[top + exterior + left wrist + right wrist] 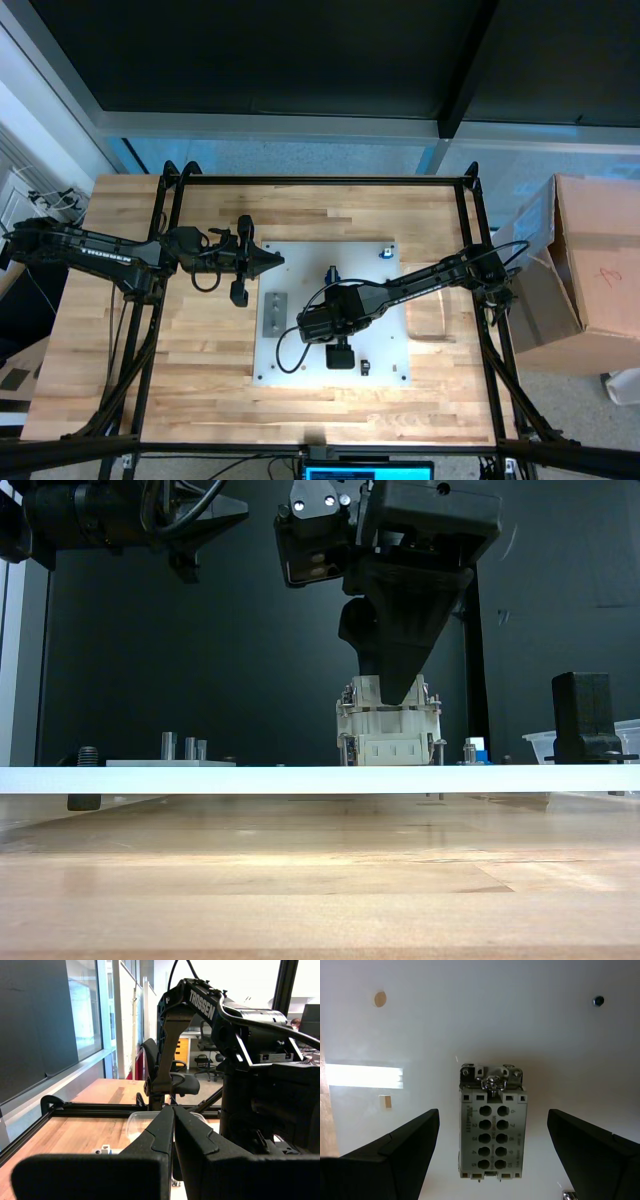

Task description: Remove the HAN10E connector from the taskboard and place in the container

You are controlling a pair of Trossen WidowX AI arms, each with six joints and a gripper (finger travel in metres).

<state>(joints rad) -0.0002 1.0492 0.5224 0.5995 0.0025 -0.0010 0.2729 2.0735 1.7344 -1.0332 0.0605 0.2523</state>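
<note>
white taskboard [310, 255] below right gripper [493, 1111], wide above seated han10e connector [390, 735]; may jam if pulled crooked. left gripper [173, 1110] closed, raised alongside.

HAN10E connector [390, 732] stands upright, seated on the white taskboard [250, 778] near its middle. Right gripper [400, 685] hangs directly over it, tip level with the connector's top; contact cannot be confirmed. Left gripper [200, 525] sits high above the metal pegs [185, 748] toward the taskboard's left end.

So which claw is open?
The right gripper: its fingers stand wide apart either side of the connector seated on the board. The left gripper, raised over the board's left edge, is shut.
</note>
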